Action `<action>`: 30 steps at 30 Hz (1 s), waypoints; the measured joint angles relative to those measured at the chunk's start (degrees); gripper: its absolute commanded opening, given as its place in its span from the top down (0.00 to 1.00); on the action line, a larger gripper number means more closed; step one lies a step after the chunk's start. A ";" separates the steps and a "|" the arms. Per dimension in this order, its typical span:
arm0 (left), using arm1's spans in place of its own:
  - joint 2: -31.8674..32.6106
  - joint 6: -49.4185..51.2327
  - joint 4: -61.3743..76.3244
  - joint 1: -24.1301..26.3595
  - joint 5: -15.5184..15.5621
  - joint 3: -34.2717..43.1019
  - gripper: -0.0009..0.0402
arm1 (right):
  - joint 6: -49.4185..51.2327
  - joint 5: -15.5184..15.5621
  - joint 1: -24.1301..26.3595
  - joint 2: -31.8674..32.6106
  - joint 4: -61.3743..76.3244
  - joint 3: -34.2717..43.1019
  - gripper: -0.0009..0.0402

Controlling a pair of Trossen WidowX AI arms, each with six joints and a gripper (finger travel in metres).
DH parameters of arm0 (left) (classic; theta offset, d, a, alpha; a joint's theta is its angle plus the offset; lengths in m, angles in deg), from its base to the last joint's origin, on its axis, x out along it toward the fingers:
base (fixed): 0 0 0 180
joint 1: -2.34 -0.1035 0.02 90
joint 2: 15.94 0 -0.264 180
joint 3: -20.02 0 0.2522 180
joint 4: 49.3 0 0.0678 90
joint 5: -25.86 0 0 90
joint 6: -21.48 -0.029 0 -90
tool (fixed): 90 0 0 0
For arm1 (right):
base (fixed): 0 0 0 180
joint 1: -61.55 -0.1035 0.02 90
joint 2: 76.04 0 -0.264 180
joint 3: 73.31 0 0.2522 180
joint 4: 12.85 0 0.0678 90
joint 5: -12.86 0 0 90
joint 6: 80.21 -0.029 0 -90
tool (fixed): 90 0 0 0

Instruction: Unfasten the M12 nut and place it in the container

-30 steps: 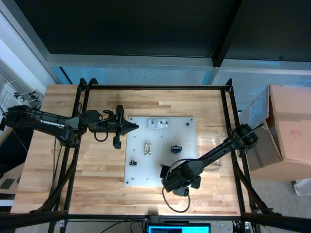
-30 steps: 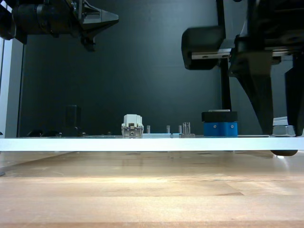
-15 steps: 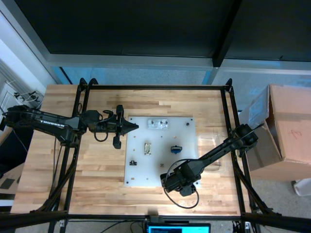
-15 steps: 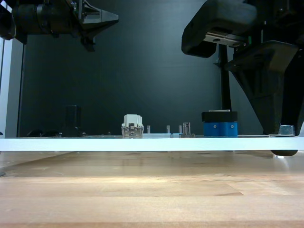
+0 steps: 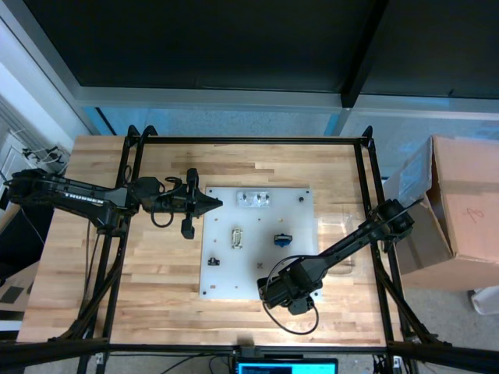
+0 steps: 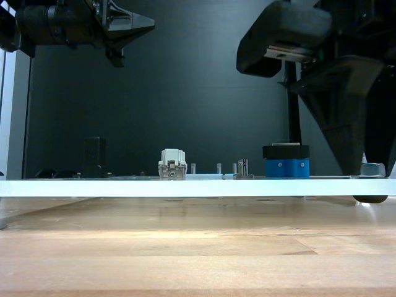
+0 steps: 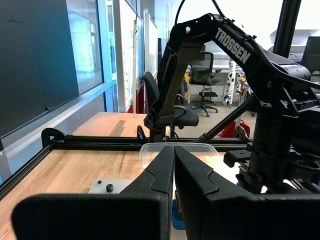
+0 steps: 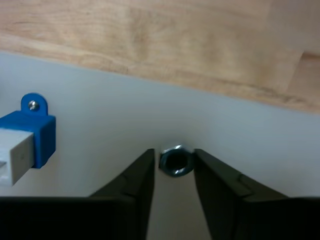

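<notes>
The right gripper (image 8: 173, 151) is reaching down at the near right edge of the white board (image 5: 226, 284). Its jaws are standing released and straddling the M12 nut (image 8: 176, 161), one finger leaving a sliver of board showing beside the nut and the other lying almost against it. The nut is sitting on its stud, low enough that no ribs are showing beneath it, and it is not in the container (image 7: 200, 146). The step in hand is looking like a fresh grip for unscrewing. The jaws are needing to close squarely on opposite flats, staying centred over the stud and level with the board, and to avoid pressing down during the turn, so the nut is climbing the threads rather than binding. The left gripper (image 7: 173, 162) is hanging high above the board's far left part, jaws clenched on nothing. Only the right wrist view is giving the gap at the nut. The high view is hiding the nut under the arm, the low view is showing its height on the board, and the left wrist view is showing the clear container standing on the bench (image 5: 156, 273) beyond the board.
</notes>
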State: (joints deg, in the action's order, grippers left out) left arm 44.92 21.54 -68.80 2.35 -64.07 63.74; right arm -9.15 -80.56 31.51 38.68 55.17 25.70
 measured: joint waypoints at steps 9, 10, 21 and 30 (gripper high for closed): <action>0.00 0.00 0.02 0.00 0.00 0.00 0.98 | -15.17 0.04 -0.33 -0.81 5.92 2.43 0.47; 0.00 0.00 0.02 0.00 0.00 0.00 0.98 | -18.21 0.07 -0.35 -1.11 6.23 2.78 0.47; 0.00 0.00 0.00 0.00 0.00 -0.02 0.98 | -76.48 6.60 -0.59 -2.95 6.36 4.09 0.75; 0.00 -0.02 0.02 0.00 0.00 -0.02 0.98 | -100.17 8.15 -0.57 -2.99 1.05 1.20 0.98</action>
State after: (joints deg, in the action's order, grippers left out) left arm 44.92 21.52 -68.77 2.35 -64.07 63.72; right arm -109.32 -72.40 30.94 35.69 56.22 26.90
